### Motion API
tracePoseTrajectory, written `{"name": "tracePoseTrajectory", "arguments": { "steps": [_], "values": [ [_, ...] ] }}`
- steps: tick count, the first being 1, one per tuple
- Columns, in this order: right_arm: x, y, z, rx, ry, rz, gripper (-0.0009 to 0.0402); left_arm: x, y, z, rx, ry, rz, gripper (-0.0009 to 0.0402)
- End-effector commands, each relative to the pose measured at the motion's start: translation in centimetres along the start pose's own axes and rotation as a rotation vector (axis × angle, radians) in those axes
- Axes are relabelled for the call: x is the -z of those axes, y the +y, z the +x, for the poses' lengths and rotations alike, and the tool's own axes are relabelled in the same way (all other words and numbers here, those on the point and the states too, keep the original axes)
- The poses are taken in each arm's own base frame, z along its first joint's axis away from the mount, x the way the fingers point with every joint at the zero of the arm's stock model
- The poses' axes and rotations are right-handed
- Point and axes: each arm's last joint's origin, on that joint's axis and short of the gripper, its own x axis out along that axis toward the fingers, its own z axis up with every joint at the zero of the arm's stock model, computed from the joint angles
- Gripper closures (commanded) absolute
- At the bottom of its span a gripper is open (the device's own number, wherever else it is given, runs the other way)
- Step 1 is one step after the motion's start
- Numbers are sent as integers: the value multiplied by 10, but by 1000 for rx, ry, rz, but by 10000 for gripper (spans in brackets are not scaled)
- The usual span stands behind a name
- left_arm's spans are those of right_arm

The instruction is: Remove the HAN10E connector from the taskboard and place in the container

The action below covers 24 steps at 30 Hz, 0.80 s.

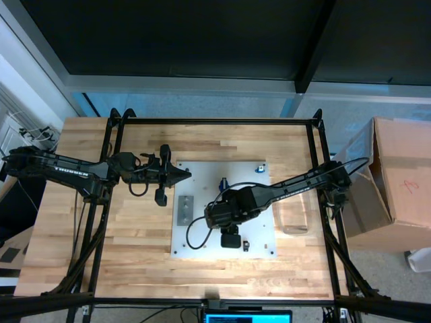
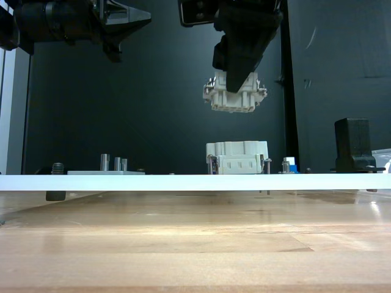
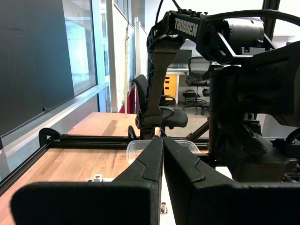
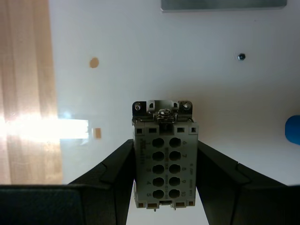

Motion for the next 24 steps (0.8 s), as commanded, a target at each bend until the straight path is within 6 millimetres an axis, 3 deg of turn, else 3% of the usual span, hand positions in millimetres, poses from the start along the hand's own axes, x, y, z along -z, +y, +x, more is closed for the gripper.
{"name": "tracePoseTrajectory", "arguments": {
  "steps": [1, 11, 24],
  "values": [
    [3, 7, -2, -4, 0, -9, 387, 0, 0, 0, 0, 0, 0, 393],
    [28, 32, -20, -32, -2, 14, 387, 0, 0, 0, 0, 0, 0, 393],
    [102, 62, -25, -33, 89, 17, 387, 0, 0, 0, 0, 0, 0, 393]
  ]
}}
